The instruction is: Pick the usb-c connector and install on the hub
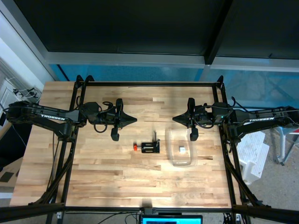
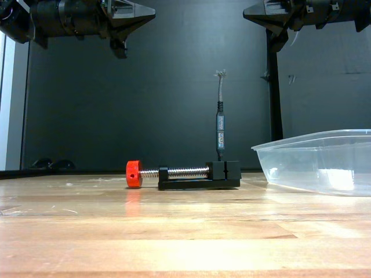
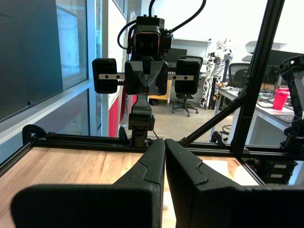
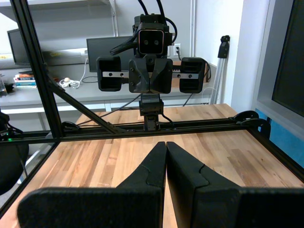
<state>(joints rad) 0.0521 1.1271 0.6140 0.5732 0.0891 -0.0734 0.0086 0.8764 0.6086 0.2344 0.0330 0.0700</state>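
The black connector (image 2: 220, 131) stands upright on the tab in the black vise (image 2: 200, 175), with nothing holding it. Its grey braided cable (image 2: 220, 87) rises straight up from it. In the high view the vise (image 1: 150, 148) lies mid-table with its red knob (image 1: 135, 147) to the left. My left gripper (image 1: 135, 120) hovers high up, left of the vise, shut and empty. My right gripper (image 1: 174, 119) hovers high up at the right, above the tray's far end, also shut with nothing between its fingers. Both wrist views show touching fingertips (image 3: 165, 142) (image 4: 166, 145).
The clear tray (image 1: 172, 154) sits right of the vise with the white block (image 1: 182, 149) in it; no cable rises from the tray (image 2: 324, 159). A black frame surrounds the table. The two arms face each other at equal height.
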